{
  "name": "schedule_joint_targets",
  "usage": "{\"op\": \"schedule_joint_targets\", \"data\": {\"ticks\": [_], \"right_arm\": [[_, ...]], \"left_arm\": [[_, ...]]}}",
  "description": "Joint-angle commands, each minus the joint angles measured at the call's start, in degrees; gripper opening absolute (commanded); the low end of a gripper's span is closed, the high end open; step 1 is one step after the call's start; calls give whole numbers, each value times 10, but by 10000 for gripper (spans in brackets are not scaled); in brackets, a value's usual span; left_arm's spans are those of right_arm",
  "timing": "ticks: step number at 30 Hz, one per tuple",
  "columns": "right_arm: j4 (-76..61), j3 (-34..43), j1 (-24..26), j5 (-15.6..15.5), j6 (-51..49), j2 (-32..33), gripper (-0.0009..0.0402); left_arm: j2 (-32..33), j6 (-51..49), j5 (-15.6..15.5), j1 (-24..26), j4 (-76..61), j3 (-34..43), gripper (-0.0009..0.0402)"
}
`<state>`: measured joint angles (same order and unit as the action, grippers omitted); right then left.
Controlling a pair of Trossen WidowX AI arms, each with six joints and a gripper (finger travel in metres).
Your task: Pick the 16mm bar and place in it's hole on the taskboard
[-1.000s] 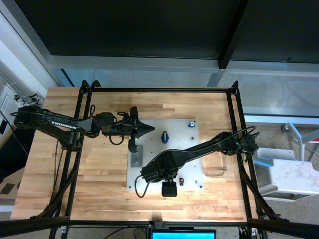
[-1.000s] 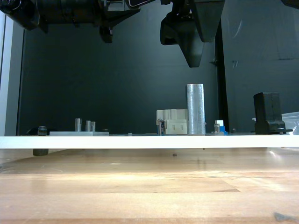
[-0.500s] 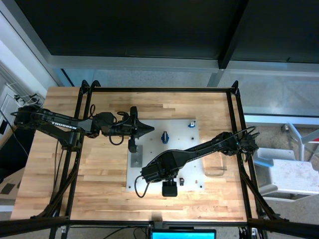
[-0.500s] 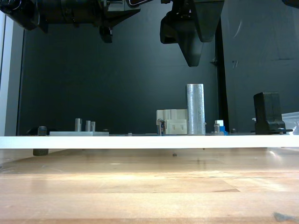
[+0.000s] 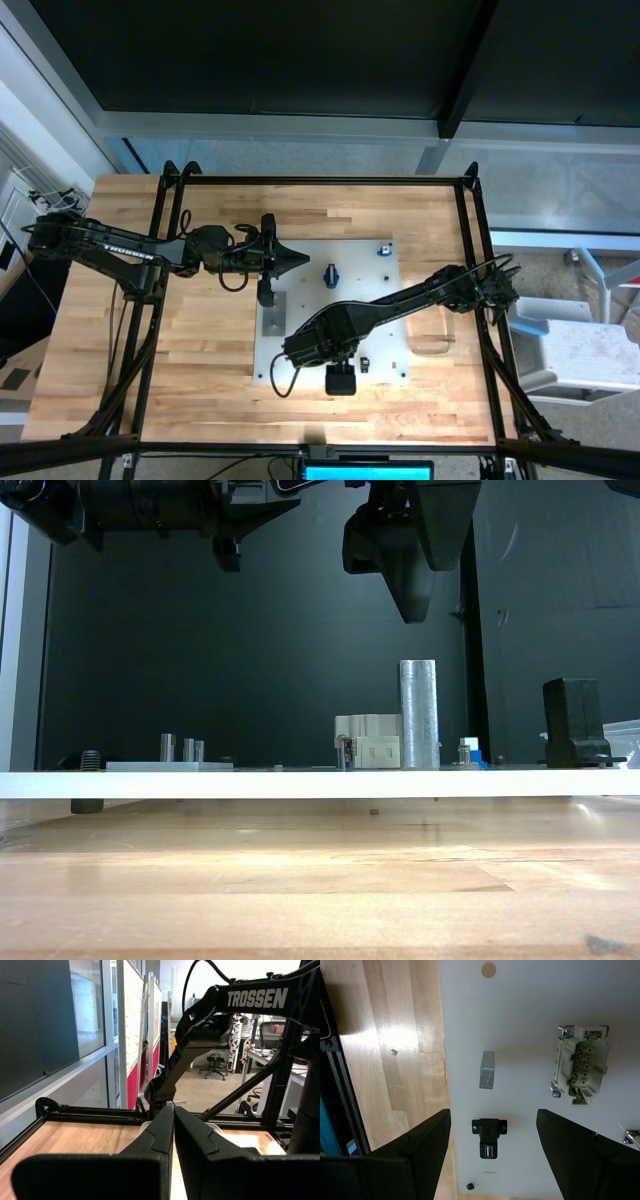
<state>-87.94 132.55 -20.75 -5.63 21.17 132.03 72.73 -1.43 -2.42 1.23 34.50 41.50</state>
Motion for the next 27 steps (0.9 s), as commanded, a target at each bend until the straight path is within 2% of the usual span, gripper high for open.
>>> {"op": "schedule_joint_targets", "data": {"ticks": [1, 11, 27], "right_arm": [[9, -1, 0, 1, 0, 1, 240], [110, -79, -1, 6, 22, 1, 240], [137, -118, -2, 16, 23, 1, 240]], "left_arm": [[0, 0, 0, 0, 0, 0, 0], [0, 0, 0, 0, 0, 0, 0], [0, 0, 0, 0, 0, 0, 0]]}}
